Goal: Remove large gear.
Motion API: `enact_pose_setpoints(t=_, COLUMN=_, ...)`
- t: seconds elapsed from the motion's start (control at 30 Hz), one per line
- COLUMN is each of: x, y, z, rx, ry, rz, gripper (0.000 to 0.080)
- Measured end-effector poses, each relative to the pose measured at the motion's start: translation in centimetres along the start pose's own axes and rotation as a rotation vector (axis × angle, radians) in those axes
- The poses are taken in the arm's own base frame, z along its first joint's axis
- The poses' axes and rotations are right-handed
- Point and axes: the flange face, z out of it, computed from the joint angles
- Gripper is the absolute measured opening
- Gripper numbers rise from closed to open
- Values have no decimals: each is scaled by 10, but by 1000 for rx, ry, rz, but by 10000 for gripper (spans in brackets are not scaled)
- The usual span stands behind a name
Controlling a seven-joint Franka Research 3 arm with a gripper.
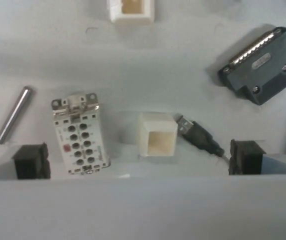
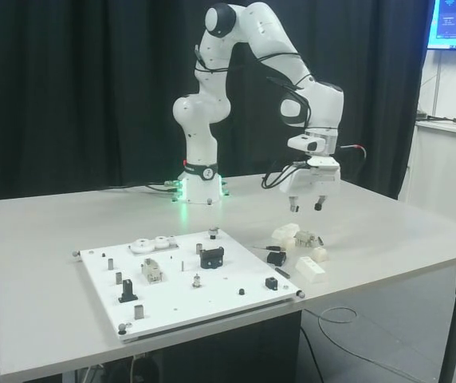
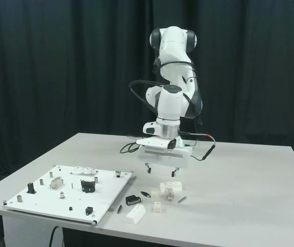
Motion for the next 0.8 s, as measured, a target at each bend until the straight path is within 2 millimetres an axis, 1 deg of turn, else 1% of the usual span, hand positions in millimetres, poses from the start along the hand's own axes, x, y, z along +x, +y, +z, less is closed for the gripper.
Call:
enact_pose_setpoints(t=0.37, x=10, y=7, z=0, rx=7, ry=9, rz=8, gripper=800)
enact_pose_setpoints(t=0.8, x=26, y=18, z=-2, rx=15, ry=18, rz=43, gripper=800)
